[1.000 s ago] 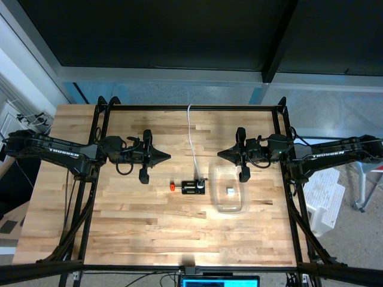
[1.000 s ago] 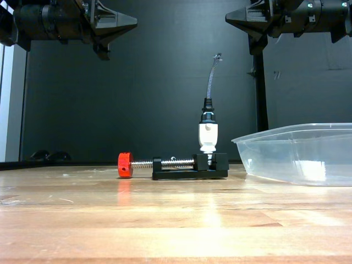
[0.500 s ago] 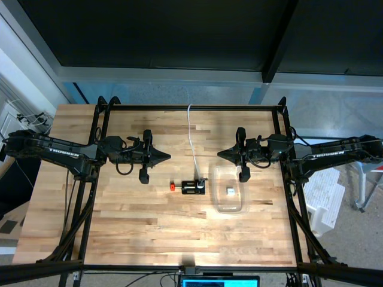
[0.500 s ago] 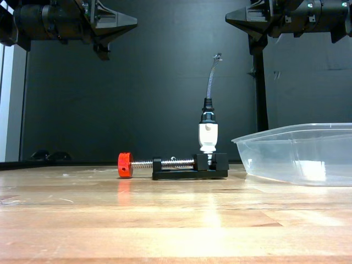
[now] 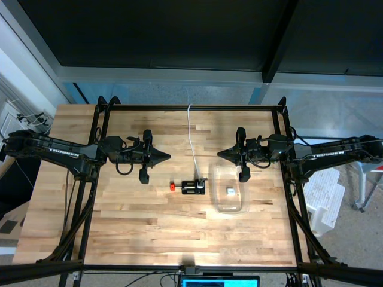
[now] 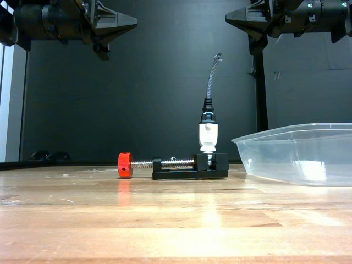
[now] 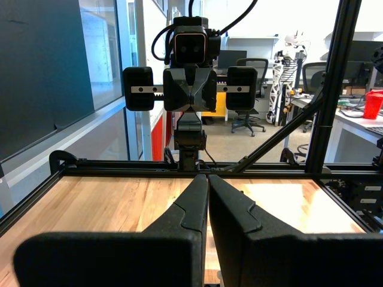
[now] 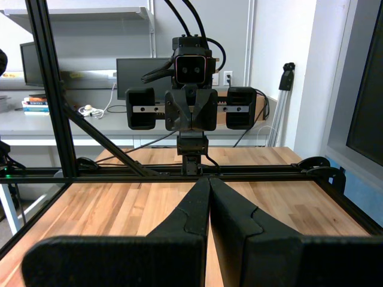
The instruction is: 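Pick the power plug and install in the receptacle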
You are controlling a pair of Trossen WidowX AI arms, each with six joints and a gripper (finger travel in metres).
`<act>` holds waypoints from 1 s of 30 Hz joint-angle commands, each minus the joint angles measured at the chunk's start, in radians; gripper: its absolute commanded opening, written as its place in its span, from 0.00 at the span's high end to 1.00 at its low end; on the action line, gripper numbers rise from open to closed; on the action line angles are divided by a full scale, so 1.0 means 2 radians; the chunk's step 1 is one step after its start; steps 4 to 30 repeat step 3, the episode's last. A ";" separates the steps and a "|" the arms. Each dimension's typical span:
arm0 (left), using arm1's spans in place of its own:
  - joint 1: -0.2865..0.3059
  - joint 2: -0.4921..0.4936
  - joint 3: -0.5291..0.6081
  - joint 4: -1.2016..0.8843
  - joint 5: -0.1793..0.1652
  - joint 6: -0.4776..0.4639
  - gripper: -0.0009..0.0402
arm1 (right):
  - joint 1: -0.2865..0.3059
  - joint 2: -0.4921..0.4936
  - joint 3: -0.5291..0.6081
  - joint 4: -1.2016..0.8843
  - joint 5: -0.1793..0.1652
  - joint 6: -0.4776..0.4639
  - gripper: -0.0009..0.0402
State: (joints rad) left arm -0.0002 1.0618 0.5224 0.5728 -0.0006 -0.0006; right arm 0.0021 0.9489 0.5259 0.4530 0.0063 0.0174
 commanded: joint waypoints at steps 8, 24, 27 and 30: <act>0.000 0.000 0.000 0.000 0.000 0.000 0.98 | 0.000 0.000 0.000 0.000 0.000 0.000 0.98; 0.000 0.000 0.000 0.000 0.000 0.000 0.98 | 0.000 0.000 0.000 0.000 0.000 0.000 0.98; 0.000 0.000 0.000 0.000 0.000 0.000 0.98 | 0.000 0.000 0.000 0.000 0.000 0.000 0.98; 0.000 0.000 0.000 0.000 0.000 0.000 0.98 | 0.000 0.000 0.000 0.000 0.000 0.000 0.98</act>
